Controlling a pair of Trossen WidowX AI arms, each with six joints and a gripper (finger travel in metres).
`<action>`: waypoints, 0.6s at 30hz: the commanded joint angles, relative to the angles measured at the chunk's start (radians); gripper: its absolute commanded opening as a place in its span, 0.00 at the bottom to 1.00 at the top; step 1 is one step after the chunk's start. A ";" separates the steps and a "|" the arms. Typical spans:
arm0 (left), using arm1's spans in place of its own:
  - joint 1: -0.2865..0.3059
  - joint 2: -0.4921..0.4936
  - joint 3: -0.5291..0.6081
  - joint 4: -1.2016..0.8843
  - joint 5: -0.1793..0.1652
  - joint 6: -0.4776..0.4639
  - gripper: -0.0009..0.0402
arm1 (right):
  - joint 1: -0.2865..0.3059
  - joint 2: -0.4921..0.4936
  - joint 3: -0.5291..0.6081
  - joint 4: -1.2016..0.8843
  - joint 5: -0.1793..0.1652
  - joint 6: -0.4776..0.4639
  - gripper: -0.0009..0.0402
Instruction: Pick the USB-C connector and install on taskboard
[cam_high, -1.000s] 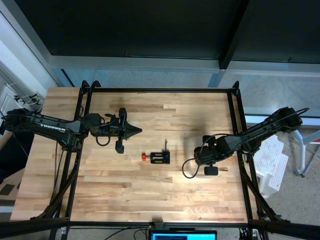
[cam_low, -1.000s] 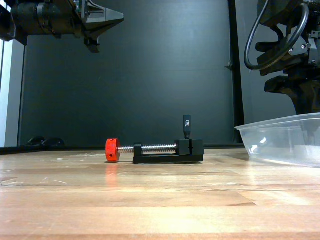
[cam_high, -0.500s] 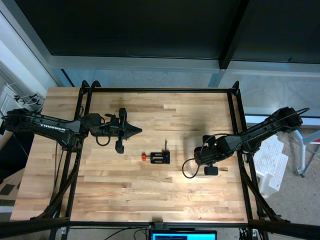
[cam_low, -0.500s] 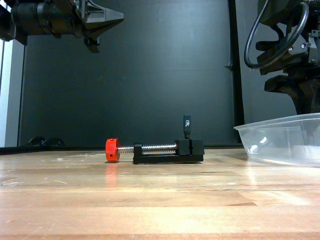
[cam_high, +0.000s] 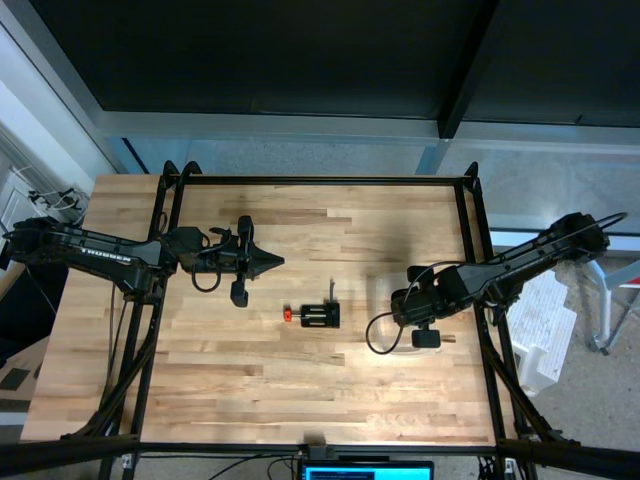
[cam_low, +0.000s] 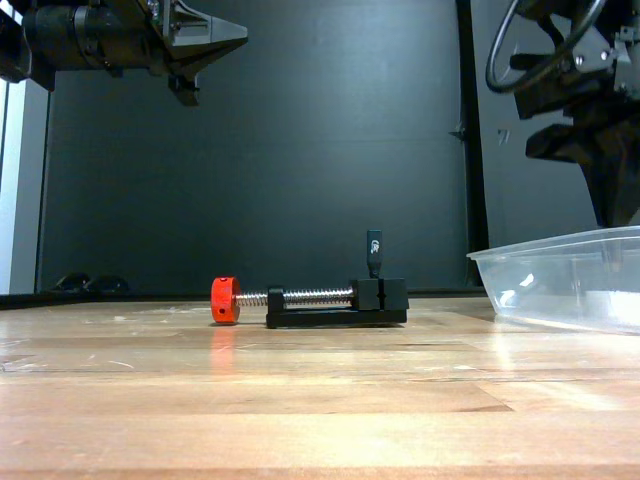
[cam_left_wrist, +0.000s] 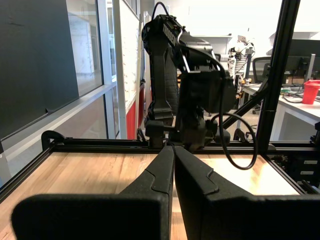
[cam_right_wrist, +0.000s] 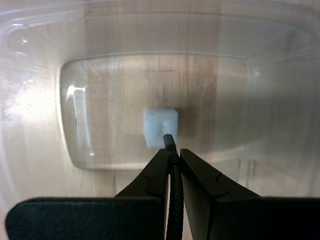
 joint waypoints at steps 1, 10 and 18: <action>0.000 0.000 0.000 0.000 0.000 0.000 0.02 | -0.006 -0.003 0.047 -0.068 -0.002 -0.026 0.02; 0.000 0.000 0.000 0.000 0.000 0.000 0.02 | -0.014 0.000 0.192 -0.197 -0.001 -0.026 0.02; 0.000 0.000 0.000 0.000 0.000 0.000 0.02 | -0.036 0.029 0.277 -0.258 -0.011 -0.008 0.02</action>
